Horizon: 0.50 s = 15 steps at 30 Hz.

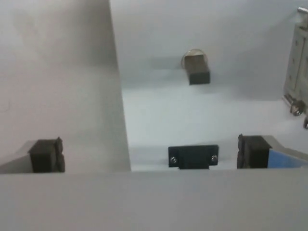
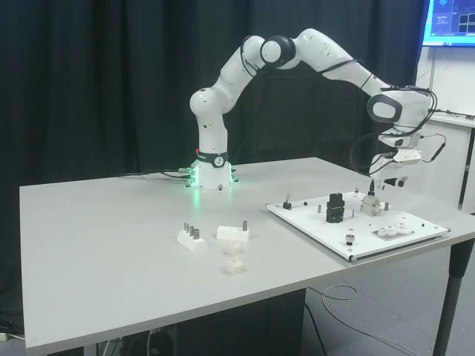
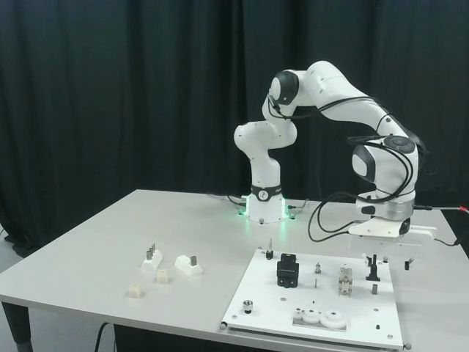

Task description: Pick square peg 4.

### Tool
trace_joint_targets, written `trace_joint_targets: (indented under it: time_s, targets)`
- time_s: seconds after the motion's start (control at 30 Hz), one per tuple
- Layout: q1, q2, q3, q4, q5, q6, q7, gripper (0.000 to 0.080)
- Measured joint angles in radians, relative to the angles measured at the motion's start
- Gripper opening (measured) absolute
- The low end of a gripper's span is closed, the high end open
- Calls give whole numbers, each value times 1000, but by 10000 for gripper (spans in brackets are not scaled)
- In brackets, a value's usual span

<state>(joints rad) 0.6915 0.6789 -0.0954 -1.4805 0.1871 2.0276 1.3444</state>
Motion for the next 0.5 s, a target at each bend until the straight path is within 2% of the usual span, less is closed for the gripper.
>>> trace_joint_targets:
  time_s: [0.5]
  targets:
    - [14, -13, 0, 1, -3, 0, 18, 800]
